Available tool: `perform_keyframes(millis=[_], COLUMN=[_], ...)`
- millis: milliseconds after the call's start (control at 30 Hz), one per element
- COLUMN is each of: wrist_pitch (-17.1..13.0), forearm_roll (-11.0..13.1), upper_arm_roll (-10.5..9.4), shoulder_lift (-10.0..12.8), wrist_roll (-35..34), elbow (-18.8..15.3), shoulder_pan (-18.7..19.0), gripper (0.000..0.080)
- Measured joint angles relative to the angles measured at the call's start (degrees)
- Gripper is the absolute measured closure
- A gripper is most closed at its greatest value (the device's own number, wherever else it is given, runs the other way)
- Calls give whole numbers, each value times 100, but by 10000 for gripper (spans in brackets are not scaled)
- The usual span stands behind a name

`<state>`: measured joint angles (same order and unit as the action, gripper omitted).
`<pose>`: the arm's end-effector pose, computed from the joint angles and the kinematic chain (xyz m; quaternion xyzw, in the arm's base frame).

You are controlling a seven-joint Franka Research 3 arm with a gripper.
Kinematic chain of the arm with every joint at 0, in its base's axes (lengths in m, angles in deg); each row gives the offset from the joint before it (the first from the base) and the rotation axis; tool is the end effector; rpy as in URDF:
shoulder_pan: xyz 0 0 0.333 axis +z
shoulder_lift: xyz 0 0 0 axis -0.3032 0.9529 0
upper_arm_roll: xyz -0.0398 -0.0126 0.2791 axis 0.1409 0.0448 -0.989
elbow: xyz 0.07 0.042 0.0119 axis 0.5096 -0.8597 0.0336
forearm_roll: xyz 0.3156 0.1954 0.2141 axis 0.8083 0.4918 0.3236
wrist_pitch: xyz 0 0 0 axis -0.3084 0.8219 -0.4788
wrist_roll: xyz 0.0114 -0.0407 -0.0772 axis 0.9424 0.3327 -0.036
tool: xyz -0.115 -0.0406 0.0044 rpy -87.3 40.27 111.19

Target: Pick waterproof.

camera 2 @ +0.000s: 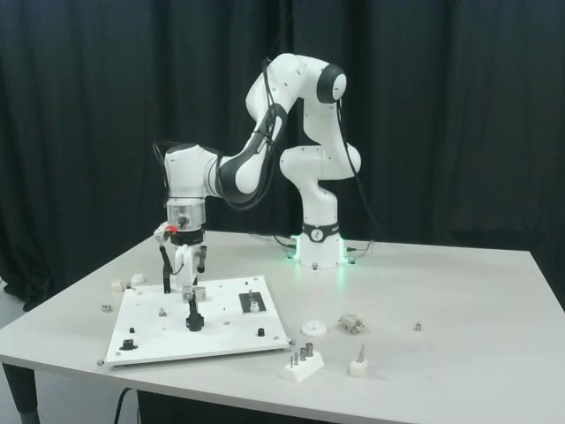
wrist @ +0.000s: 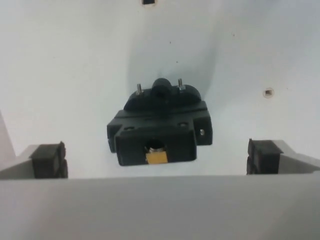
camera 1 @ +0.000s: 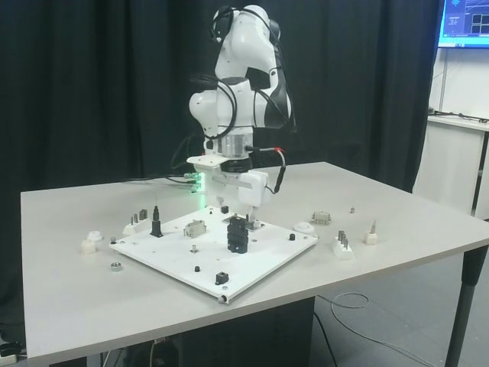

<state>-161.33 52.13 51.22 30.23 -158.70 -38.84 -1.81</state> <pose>0.5646 -0.2286 0.2177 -0.5186 0.8540 -0.0131 0.0404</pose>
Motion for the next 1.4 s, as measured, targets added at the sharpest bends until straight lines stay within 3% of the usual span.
perform_keyframes(millis=[433, 967, 1400], wrist_pitch=[179, 314, 426], forearm_roll=[-321, -1046, -1095], upper_arm_roll=[55, 63, -15], shoulder_lift=[-174, -351, -618], wrist_roll=[0, 277, 873], elbow=[-5, -43, -210], shoulder_pan=[0, 0, 180], gripper=[3, 3, 3])
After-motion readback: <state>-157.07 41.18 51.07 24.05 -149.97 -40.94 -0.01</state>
